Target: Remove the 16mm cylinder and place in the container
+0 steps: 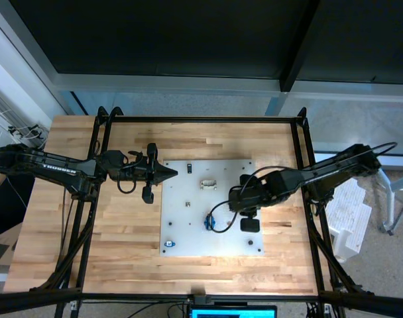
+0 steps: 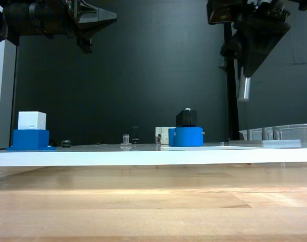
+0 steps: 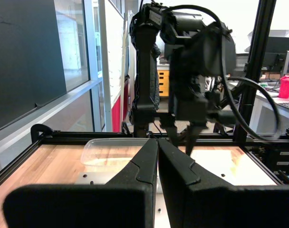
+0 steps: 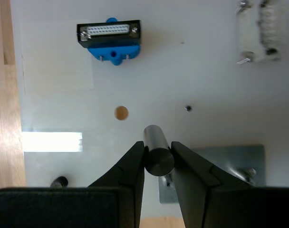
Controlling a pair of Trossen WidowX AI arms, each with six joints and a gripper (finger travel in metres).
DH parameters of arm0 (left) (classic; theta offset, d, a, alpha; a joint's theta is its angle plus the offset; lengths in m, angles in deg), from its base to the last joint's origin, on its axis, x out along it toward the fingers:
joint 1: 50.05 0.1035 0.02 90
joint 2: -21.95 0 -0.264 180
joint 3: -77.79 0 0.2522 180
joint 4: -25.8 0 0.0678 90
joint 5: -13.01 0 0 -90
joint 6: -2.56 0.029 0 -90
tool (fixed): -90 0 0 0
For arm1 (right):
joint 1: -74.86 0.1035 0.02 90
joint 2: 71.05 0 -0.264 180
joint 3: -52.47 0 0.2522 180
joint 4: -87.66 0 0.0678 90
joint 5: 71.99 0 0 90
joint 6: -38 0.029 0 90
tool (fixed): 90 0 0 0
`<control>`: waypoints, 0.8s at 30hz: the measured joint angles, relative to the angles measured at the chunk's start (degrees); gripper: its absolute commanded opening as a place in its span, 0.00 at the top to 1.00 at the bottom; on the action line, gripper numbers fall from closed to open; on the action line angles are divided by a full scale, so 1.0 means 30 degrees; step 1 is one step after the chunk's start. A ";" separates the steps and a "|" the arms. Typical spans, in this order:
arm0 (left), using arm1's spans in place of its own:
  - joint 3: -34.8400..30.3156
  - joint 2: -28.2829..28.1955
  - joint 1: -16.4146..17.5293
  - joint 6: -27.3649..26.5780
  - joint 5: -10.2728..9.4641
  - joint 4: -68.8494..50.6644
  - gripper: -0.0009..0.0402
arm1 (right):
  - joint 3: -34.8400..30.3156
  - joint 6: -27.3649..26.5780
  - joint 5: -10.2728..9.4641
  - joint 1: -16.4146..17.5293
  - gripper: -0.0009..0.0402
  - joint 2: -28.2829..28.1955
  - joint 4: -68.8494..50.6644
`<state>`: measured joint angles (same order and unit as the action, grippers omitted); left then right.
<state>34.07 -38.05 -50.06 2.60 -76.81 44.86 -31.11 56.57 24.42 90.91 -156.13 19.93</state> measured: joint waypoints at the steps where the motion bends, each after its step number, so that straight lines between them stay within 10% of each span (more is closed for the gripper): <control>1: 0.0000 0.0007 0.0000 0.0000 0.0000 0.0000 0.98 | 0.0240 0.0000 0.0022 -0.0044 0.97 0.0386 -0.0044; 13: 0.0007 0.0007 0.0000 0.0000 0.0000 0.0000 0.98 | 0.4291 0.0729 0.1588 -0.0415 0.97 0.5144 -0.0138; 24: 0.0000 0.0007 0.0000 0.0000 0.0000 0.0007 0.98 | 0.7053 0.1887 0.1552 -0.0787 0.97 0.7992 -0.0408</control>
<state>34.07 -38.03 -50.06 2.60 -76.81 44.88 -9.95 62.23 29.08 88.55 -132.16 18.70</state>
